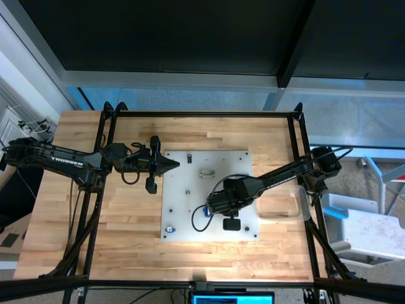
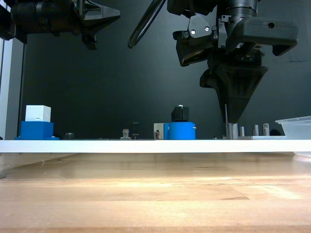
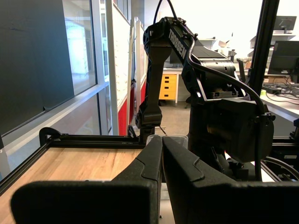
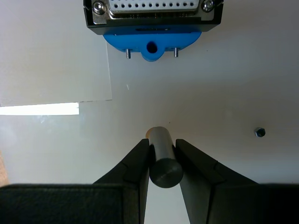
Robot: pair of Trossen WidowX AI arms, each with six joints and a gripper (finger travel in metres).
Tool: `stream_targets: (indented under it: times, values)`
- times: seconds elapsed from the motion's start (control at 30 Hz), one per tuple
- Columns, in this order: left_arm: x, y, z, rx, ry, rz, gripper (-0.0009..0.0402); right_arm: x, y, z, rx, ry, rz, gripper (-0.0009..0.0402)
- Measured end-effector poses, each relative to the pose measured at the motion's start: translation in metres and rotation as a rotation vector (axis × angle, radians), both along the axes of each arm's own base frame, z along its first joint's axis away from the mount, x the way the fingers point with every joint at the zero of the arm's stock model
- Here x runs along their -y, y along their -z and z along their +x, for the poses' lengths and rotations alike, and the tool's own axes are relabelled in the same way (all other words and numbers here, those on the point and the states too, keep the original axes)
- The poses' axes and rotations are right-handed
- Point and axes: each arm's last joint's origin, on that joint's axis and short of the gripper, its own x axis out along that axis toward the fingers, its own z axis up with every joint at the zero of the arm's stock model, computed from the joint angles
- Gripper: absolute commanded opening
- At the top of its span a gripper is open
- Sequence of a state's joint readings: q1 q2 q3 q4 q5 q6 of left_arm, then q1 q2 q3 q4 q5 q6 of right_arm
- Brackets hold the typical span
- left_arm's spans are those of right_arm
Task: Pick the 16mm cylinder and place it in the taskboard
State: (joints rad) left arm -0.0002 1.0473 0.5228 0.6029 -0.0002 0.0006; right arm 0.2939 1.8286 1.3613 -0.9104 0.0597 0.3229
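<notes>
Right claw [image 4: 162, 143] was clamped on the 16mm cylinder [image 4: 163, 158]. The peg stood upright, its long axis aimed straight down at the taskboard [image 1: 183, 215] just beneath it. Left claw [image 1: 172, 163] hung pinched shut over the board's left edge, clearly the farther arm.

A butcher-block wooden table [image 1: 126, 215] carries everything, and a black metal frame [image 1: 202, 114] runs along its edges. A clear plastic tray [image 1: 306, 204] lies on the table's right side, close to the right edge. A screen [image 1: 233, 297] glowing blue sits just past the near edge. In the room beyond stand a yellow drawer cabinet [image 3: 168, 87] and tall glass window panes [image 3: 79, 51].
</notes>
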Motion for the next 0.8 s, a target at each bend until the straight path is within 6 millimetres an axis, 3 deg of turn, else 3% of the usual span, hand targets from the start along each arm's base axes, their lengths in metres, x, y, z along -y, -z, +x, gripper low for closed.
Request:
stream_targets:
  times: [0.8]
  values:
    - [0.0000,0.0001,0.0000,0.000,0.000,0.000,0.0000,-0.0003,0.0000,-0.0002,-0.004,-0.002,0.010,0.0016]
